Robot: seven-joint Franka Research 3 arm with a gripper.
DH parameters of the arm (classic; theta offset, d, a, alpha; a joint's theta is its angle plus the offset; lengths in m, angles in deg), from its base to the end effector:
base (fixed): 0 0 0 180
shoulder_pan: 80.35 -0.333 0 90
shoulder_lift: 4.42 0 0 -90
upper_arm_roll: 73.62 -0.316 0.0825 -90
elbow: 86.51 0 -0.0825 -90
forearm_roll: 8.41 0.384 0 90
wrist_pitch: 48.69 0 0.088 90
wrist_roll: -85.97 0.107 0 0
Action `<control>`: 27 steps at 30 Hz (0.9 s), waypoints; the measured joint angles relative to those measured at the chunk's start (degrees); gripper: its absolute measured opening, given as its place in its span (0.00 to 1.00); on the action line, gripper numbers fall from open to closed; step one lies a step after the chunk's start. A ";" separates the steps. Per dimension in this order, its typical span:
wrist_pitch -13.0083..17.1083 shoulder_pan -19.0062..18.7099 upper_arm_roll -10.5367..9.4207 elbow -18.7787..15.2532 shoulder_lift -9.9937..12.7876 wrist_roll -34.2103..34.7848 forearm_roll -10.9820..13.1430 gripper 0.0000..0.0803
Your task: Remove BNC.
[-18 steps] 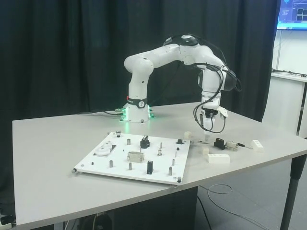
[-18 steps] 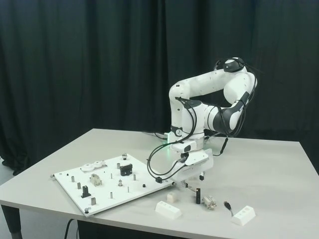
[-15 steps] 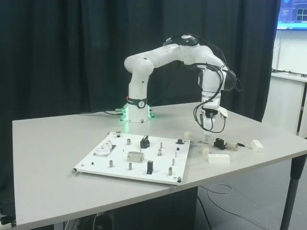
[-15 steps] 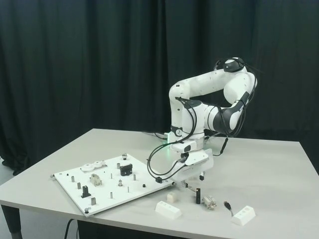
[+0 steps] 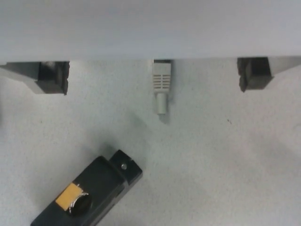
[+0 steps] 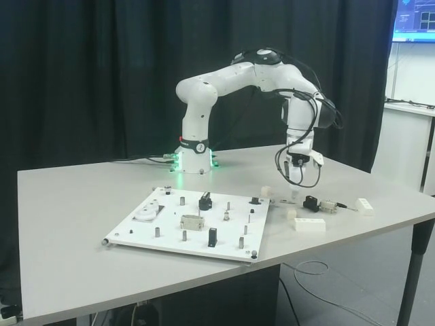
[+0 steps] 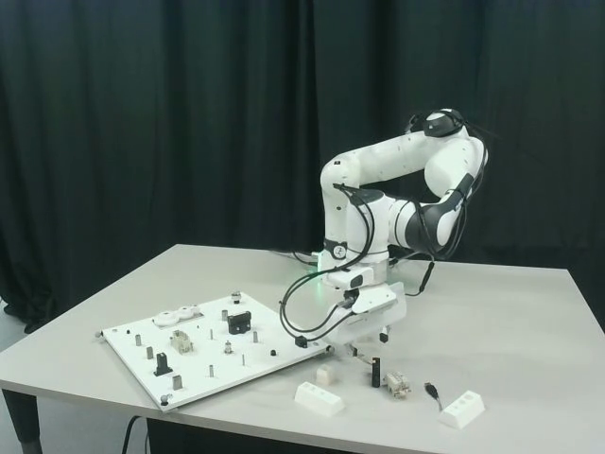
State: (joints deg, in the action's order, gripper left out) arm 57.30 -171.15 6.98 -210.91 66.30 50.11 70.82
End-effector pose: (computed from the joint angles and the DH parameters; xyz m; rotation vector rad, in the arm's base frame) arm 0.5100 0.1464 0.2090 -3.1090 -0.1503 0.0454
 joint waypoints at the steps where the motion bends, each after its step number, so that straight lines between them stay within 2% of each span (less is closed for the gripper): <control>1: 0.01 0.00 0.05 0.05 0.00 0.10 0.00 1.00; 11: 0.27 0.01 0.95 0.68 -0.02 1.59 -0.02 1.00; 27: 1.51 1.80 4.72 1.24 -0.02 8.22 -1.08 1.00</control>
State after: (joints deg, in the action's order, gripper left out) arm 58.81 -169.35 11.70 -209.67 66.28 58.34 69.73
